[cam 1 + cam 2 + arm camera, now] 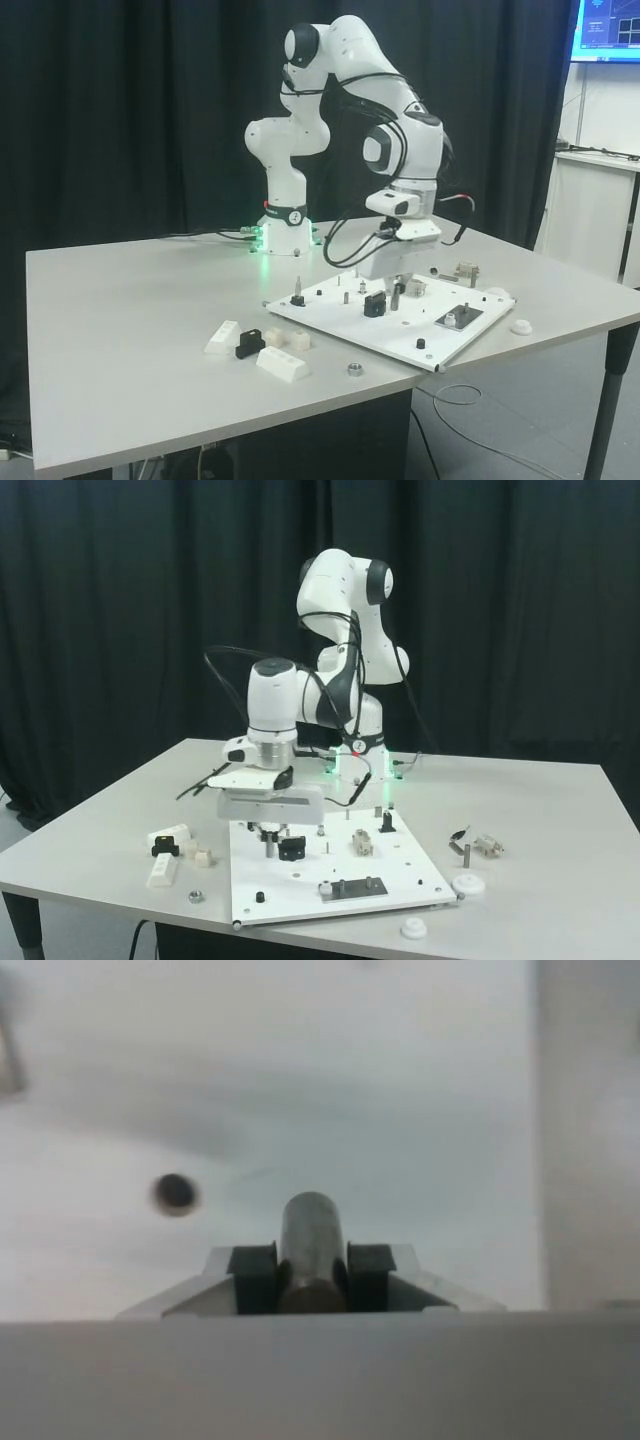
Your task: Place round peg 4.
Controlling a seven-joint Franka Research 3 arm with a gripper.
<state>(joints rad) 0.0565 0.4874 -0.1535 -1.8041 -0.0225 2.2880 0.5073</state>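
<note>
Jaws clamp round peg 4, seemingly beside hole.

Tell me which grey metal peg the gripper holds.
The grey round metal peg clamped between the gripper's black fingers; the other thin pegs stand upright on the white board.

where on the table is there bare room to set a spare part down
The grey table is bare between its far edge and the white blocks. In the second room view, it is also bare beyond the loose parts. The white board is crowded with fixtures, and the gripper holding the peg hangs over it.
</note>
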